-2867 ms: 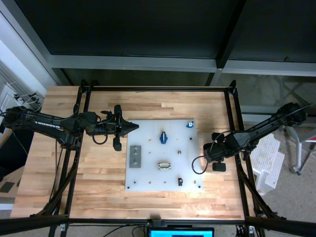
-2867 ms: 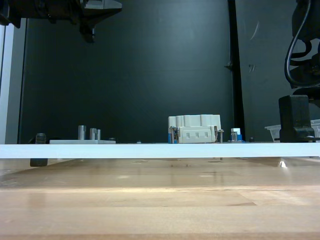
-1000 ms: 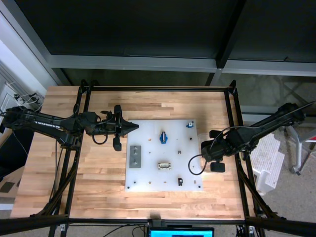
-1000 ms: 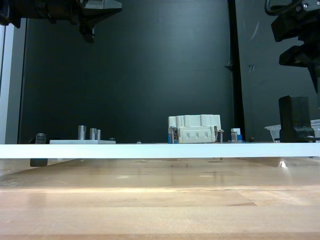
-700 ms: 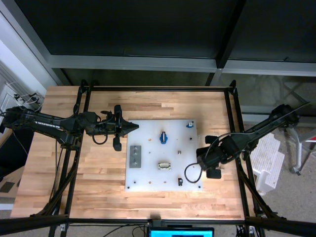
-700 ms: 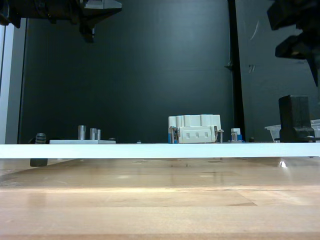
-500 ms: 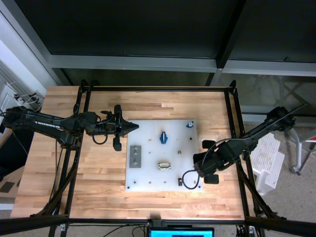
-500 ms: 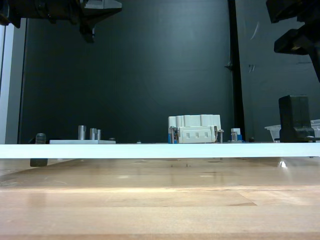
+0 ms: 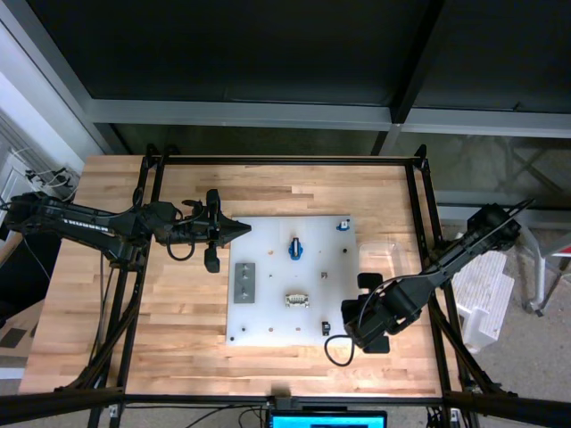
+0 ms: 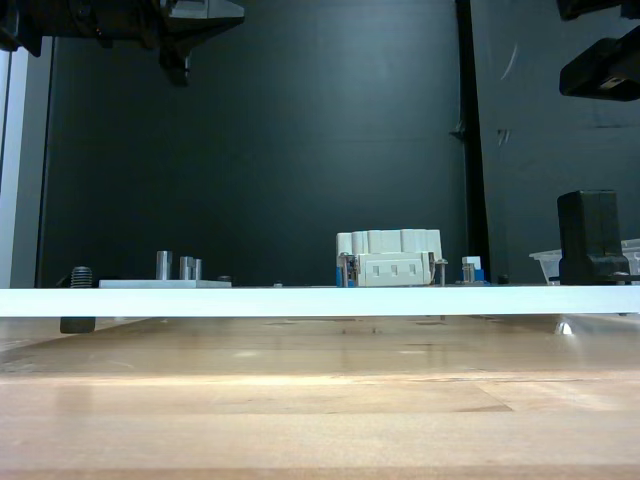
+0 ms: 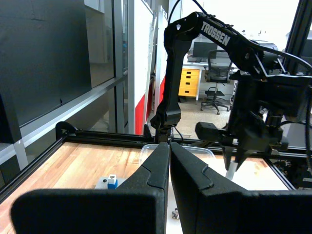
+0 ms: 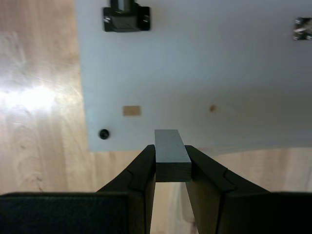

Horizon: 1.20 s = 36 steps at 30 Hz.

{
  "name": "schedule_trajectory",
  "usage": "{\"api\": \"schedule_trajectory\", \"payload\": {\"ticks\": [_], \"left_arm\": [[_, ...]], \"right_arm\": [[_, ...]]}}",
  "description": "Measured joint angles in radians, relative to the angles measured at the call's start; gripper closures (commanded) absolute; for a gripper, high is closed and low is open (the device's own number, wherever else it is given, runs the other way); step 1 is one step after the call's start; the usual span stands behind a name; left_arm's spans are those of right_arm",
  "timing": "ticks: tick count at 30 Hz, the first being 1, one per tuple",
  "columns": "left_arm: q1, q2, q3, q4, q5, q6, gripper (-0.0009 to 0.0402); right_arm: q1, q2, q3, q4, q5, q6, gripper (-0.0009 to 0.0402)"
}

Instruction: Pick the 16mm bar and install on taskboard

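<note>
Looking at the left of the high view, you are seeing the left gripper (image 9: 243, 229) hanging by the taskboard's (image 9: 268, 303) upper-left corner, its fingers (image 11: 158, 168) pressing together on nothing. Moving right, the right gripper (image 9: 346, 323) is hovering over the board's lower-right corner. Its fingers (image 12: 145, 168) are pinching the 16mm bar (image 12: 171, 150), which is hanging clear of any seat, above the line where board is meeting wooden table (image 12: 39, 97).
</note>
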Motion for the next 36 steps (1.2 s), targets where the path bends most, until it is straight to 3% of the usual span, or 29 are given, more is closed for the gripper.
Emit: {"api": "schedule_trajectory", "payload": {"ticks": [36], "left_arm": [[0.000, 0.000, 0.000, 0.000, 0.000, 0.000, 0.0392]], "right_arm": [[0.042, 0.149, 0.036, 0.061, 0.002, 0.027, 0.0378]]}}
